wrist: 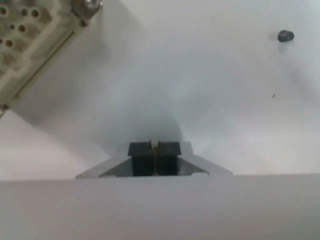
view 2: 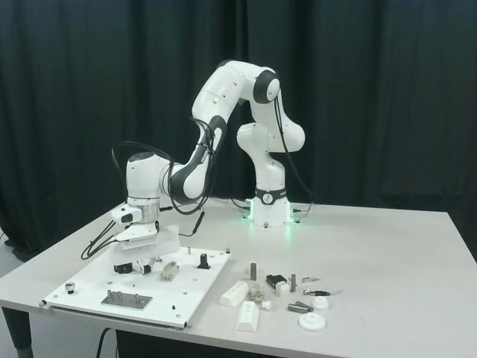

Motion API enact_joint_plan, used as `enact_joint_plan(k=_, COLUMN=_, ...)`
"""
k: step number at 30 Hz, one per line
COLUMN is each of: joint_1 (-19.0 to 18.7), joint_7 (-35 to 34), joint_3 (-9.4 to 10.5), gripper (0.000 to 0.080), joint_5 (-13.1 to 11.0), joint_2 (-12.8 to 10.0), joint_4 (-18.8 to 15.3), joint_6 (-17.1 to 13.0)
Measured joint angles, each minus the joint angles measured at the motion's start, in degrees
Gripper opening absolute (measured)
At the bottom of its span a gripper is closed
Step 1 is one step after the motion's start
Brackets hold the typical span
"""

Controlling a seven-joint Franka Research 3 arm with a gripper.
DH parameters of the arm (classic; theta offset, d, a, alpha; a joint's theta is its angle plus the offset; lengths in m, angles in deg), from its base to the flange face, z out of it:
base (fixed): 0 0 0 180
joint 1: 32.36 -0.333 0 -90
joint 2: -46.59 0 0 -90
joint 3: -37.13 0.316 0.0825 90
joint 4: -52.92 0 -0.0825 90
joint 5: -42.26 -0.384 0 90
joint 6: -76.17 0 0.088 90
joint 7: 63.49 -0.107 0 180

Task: Remove square peg 1.

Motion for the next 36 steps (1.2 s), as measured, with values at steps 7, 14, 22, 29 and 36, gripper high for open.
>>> enact_joint_plan(k=7, joint_1=0.0, joint_7=0.0, joint_3=-0.02, gripper=0.0021, joint_5=0.0, joint_2=0.0, joint_4=0.0, joint_6=0.0)
enact_joint_plan(k=14, joint_1=0.0, joint_7=-0.1, joint_3=-0.07, gripper=0.0021, joint_5=0.0, joint_2=0.2, joint_4=0.0, joint_6=0.2)
enact_joint_plan(k=22, joint_1=0.0, joint_7=-0.1, joint_3=-0.22, gripper=0.0021, joint_5=0.0, joint_2=0.6, joint_4=0.0, joint_6=0.7)
enact_joint_plan(k=29, joint_1=0.0, joint_7=-0.1, joint_3=-0.38, gripper=0.0021, joint_5=0.0, joint_2=1.2, joint_4=-0.1, joint_6=1.3)
enact_joint_plan(k=36, joint_1=0.0, joint_7=-0.1, joint_3=-0.55, gripper=0.0021, joint_5=0.0, joint_2=1.9, joint_4=-0.2, joint_6=2.0)
